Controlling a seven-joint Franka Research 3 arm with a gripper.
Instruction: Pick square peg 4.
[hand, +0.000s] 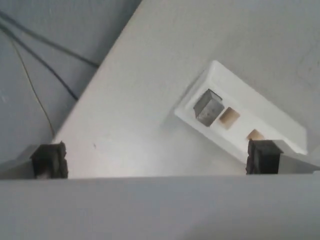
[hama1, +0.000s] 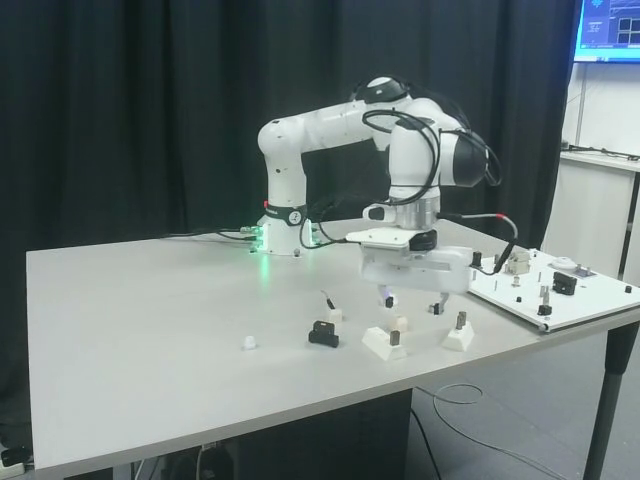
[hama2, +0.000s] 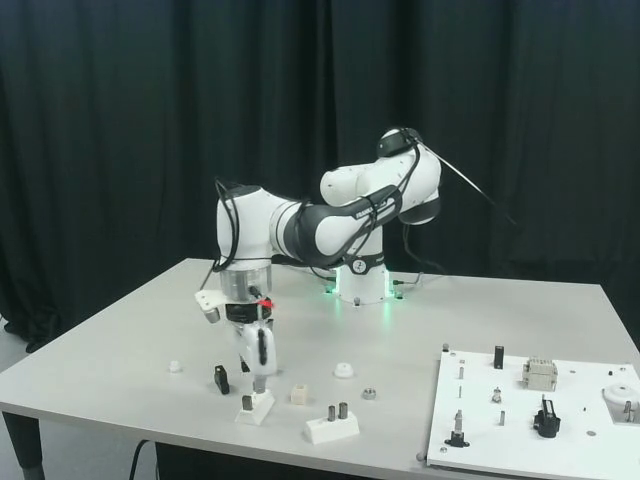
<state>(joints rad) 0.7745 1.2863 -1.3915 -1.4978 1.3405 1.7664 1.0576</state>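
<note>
We see the gripper (hand: 156, 160) spread open, holding nothing, above the table (hand: 125, 110). Square peg 4 (hand: 208, 107) stands at two o'clock in its white holder (hand: 260, 112), upright for grasping.

White arm bent low — hand (hand: 155, 160) pointing down, fingers spread wide.

Square peg (hand: 208, 106): small grey metal block with square section, flat top, dull faces. It stands upright in the end socket of a white holder (hand: 260, 112), which has three square sockets in a row; the other two show empty. The holder lies flat on the grey counter (hand: 140, 100), near its front edge.
</note>
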